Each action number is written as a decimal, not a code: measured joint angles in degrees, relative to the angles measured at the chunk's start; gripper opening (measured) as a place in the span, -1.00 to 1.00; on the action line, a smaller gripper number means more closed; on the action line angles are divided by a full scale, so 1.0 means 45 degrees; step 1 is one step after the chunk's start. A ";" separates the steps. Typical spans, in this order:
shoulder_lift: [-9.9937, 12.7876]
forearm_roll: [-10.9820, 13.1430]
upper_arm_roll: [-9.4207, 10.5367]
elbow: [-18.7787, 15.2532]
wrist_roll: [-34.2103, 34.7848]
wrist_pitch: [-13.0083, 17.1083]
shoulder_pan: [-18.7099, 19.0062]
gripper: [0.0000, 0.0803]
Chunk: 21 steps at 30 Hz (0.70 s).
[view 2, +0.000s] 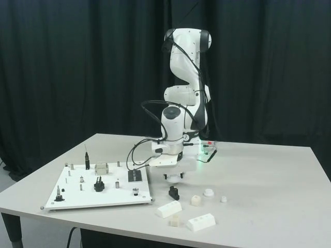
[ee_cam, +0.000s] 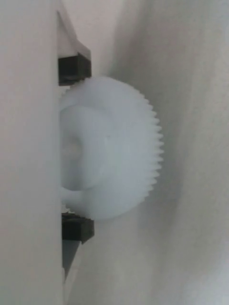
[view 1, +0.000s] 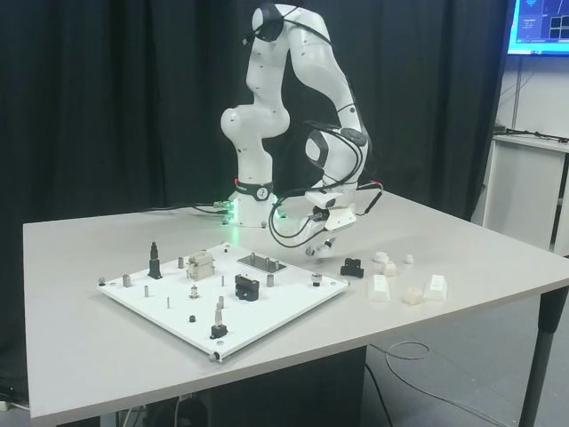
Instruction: Place large gear.
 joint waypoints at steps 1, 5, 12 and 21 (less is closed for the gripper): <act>0.0058 0.0000 0.0050 0.0000 0.0016 0.0058 0.0000 0.48; 0.0263 0.0000 0.0241 0.0001 0.0105 0.0226 -0.0006 0.48; 0.0494 0.0000 0.0489 0.0007 0.0225 0.0450 -0.0020 0.54; 0.0549 0.0000 0.0606 0.0052 0.0372 0.0427 -0.0033 0.97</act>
